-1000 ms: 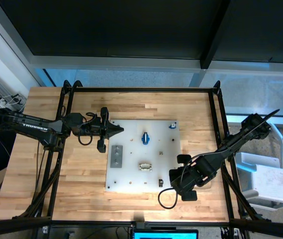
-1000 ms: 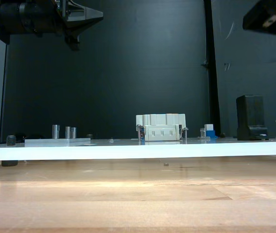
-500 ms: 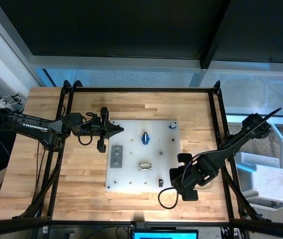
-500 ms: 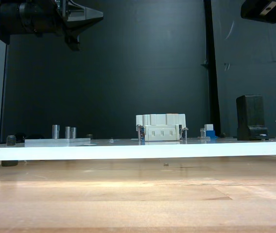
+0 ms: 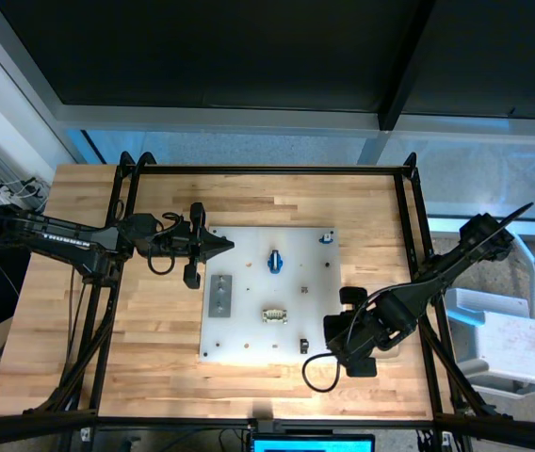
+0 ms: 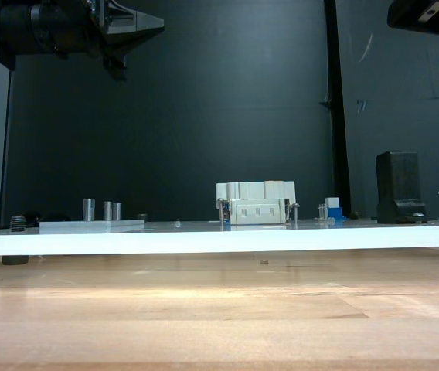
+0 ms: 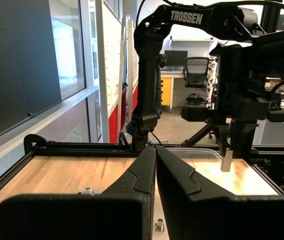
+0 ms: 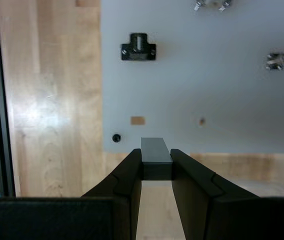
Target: Pick the 16mm bar from the taskboard and place it in the container
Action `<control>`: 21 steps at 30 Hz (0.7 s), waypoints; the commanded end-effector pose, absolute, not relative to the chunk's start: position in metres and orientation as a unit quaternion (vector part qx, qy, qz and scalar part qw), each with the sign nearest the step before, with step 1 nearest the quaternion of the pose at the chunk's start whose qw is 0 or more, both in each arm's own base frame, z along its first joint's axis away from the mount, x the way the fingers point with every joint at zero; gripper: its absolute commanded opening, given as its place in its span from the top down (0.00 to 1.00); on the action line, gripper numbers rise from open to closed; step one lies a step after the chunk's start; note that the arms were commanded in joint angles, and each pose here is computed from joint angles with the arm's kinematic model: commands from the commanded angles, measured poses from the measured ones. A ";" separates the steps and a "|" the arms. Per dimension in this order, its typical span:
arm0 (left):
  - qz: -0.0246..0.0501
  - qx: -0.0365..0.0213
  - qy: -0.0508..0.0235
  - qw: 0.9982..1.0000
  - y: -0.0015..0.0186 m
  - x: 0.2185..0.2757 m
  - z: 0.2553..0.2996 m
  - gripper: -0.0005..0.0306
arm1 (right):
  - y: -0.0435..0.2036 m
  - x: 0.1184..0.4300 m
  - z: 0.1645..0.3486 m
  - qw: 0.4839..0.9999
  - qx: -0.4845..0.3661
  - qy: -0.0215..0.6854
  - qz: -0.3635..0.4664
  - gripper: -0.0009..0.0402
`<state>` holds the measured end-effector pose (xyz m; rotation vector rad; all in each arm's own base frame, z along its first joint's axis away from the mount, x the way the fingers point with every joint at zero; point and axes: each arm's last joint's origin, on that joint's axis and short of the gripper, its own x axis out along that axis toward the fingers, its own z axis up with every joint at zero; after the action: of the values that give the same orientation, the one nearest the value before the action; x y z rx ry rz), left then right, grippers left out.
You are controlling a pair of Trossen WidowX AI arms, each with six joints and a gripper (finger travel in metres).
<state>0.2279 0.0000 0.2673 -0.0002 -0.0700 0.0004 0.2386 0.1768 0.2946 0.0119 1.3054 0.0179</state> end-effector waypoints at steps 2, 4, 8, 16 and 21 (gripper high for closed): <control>0.000 0.000 -0.035 0.999 0.0000 0.2279 0.2672 0.98 | 0.175 0.228 0.298 0.789 0.002 0.615 -0.013 0.94; 0.000 0.000 -0.035 0.999 0.0000 0.2279 0.2672 0.98 | 0.176 0.224 0.298 0.787 0.001 0.617 -0.013 0.94; 0.000 0.000 -0.035 0.999 0.0000 0.2279 0.2672 0.98 | 0.175 0.214 0.295 0.785 0.005 0.619 -0.017 0.94; 0.000 0.000 -0.035 0.999 0.0000 0.2279 0.2672 0.98 | 0.164 0.192 0.285 0.781 0.031 0.622 -0.040 0.94; 0.000 0.000 -0.035 0.999 0.0000 0.2279 0.2672 0.98 | 0.159 0.180 0.279 0.781 0.044 0.621 -0.047 0.94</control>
<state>0.2279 0.0000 0.2672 -0.0002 -0.0696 0.0004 0.1827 0.1598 0.2808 0.0898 1.3437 -0.1007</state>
